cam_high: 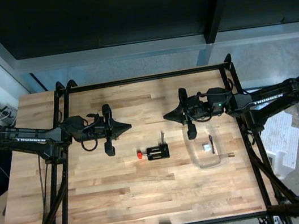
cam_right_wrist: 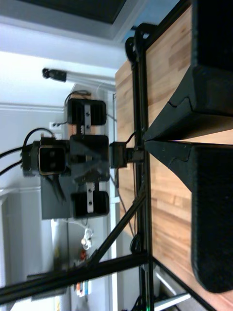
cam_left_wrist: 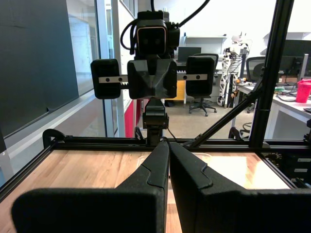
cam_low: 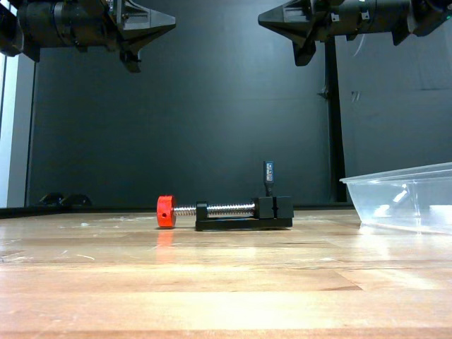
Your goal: Remove the USB-C connector from taskboard and place in the container
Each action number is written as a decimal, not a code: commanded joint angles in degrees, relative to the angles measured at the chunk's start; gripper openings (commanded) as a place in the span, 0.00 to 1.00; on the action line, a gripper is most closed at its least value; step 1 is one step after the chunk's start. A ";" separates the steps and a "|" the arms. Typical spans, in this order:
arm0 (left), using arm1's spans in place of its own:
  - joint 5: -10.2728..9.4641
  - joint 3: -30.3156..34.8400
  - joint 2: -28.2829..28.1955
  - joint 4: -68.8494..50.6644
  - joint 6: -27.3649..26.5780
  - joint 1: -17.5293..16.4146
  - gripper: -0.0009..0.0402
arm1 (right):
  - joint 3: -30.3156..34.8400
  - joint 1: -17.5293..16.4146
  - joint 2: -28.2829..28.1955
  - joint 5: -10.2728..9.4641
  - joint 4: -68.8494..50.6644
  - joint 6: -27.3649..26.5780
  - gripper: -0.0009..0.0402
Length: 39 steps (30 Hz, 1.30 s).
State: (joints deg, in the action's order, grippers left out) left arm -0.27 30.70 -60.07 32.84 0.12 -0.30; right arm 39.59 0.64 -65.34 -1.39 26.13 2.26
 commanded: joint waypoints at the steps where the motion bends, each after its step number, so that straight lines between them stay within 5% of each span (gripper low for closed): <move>1: 0.02 0.00 -0.02 0.00 0.00 0.00 0.02 | -1.27 -0.04 0.09 0.11 1.57 0.22 0.02; 39: 0.02 0.00 -0.02 0.00 0.00 0.00 0.02 | -4.63 -0.31 1.97 1.57 3.54 0.37 0.02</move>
State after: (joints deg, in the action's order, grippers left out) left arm -0.27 30.70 -60.07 32.84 0.12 -0.30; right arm 34.92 0.36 -63.33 0.21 29.63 2.46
